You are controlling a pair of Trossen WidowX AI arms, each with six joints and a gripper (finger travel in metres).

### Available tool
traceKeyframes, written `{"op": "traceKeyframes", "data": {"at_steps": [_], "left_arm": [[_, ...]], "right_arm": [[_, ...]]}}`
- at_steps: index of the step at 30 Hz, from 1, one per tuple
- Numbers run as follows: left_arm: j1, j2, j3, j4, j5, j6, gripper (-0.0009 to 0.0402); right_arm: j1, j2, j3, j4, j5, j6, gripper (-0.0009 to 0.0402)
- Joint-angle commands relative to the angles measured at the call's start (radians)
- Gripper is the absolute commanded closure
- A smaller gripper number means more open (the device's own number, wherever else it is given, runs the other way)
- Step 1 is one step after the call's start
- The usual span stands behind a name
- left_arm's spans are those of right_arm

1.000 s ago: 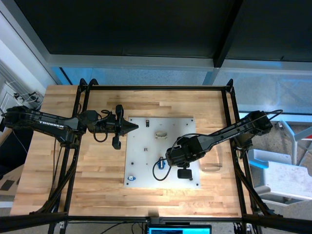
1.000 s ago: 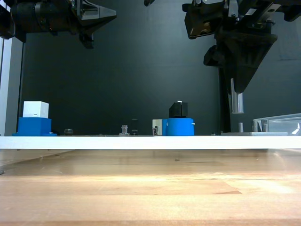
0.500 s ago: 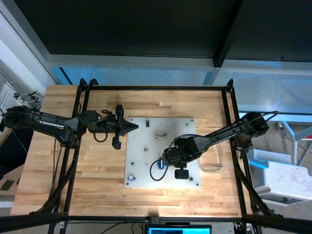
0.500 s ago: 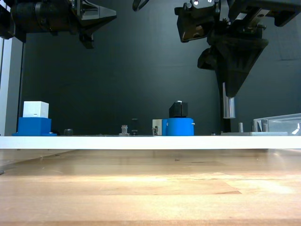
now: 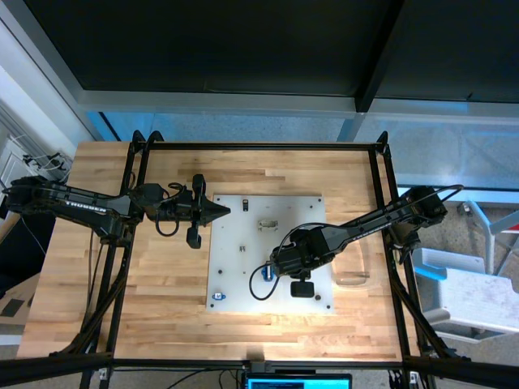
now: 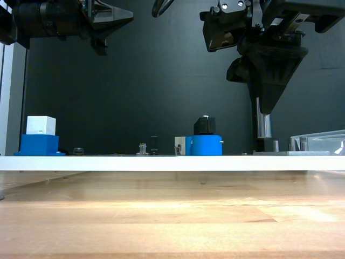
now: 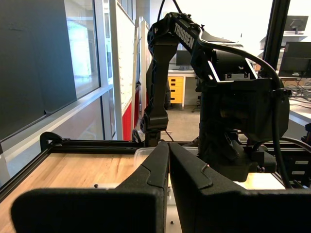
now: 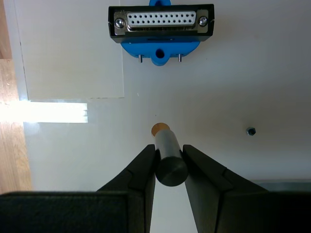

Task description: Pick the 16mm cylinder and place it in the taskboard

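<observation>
The taskboard (image 5: pixel 243 243) is a white square plate in the table's middle. My right gripper (image 8: pixel 168 155) is shut on the 16mm cylinder (image 8: pixel 169 154), a grey metal rod held upright. In the low view the cylinder (image 6: pixel 263 125) hangs just above the board, right of a blue fitting (image 6: pixel 207 144). The right wrist view shows its lower end over a small round hole (image 8: pixel 159 129) in the taskboard (image 8: pixel 218 73). From above, my right gripper (image 5: pixel 285 261) is over the board's right half. My left gripper (image 5: pixel 225 210) hovers shut, holding nothing, at the board's left edge.
A blue mount with a pin connector (image 8: pixel 160 23) lies beyond the hole. A white cube on a blue base (image 6: pixel 40 136) stands at the board's left. A clear plastic tray (image 6: pixel 321 141) sits right of the board. Black frame rails (image 5: pixel 259 147) border the table.
My right gripper moved left over the board and lowered the cylinder close to the surface. The left arm stayed still.
</observation>
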Motion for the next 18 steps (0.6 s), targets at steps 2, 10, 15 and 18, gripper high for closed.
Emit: {"op": "traceKeyframes", "data": {"at_steps": [2,10,15,18], "left_arm": [[0.0,0.0,0.0,0.0,0.0,0.0,0.0393],[0.0,0.0,0.0,0.0,0.0,0.0,0.0393],[0.0,0.0,0.0,0.0,0.0,0.0,0.0393],[0.0,0.0,0.0,0.0,0.0,0.0,0.0393]], "right_arm": [[0.0,0.012,-0.003,0.005,-0.001,0.0,0.035],[0.0,0.022,-0.003,0.013,0.0,-0.003,0.035],[0.0,0.022,-0.012,0.018,0.0,-0.003,0.035],[0.0,0.022,-0.013,0.019,0.0,-0.004,0.035]]}}
